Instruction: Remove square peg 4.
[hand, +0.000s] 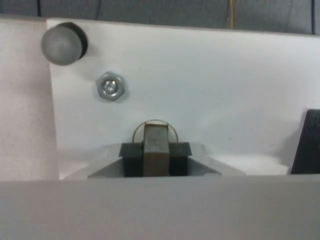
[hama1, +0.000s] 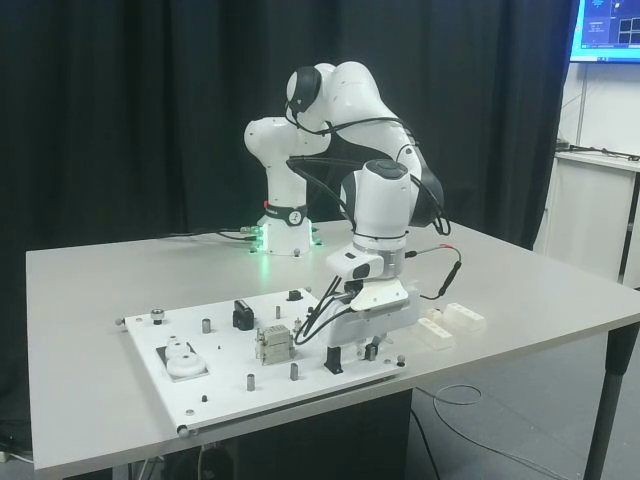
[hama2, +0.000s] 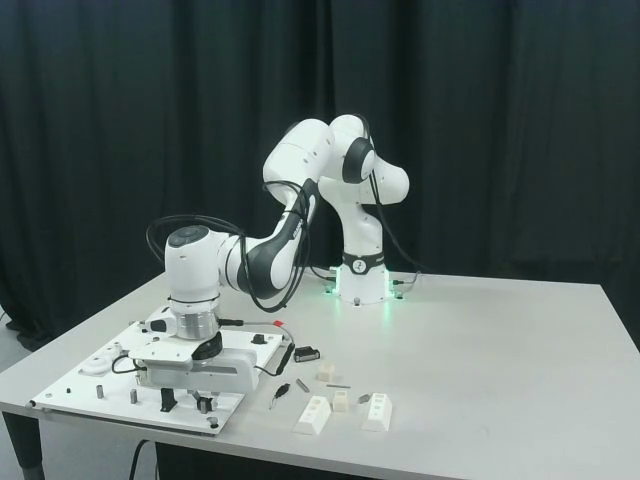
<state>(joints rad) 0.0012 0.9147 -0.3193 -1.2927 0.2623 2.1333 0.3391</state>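
In the wrist view a small grey square peg (hand: 156, 142) stands upright against the white board (hand: 210, 80). My gripper (hand: 156, 162) is shut on it, with a black pad (hand: 131, 159) pressed against each side. A thin round outline shows on the board just behind the peg's top. From the first room view the gripper (hama1: 352, 355) hangs low over the near right part of the board (hama1: 210, 400), fingers pointing down. The second room view shows the gripper (hama2: 185, 402) at the board's near edge. In both room views the peg itself is too small to make out.
A grey round knob (hand: 61, 44), a hex nut (hand: 111, 86) and a black part (hand: 307, 142) sit on the board near the peg. Farther along the board are a white gear piece (hama1: 183, 360), a black block (hama1: 241, 316) and small pegs. White blocks (hama2: 340, 408) lie on the table beside it.
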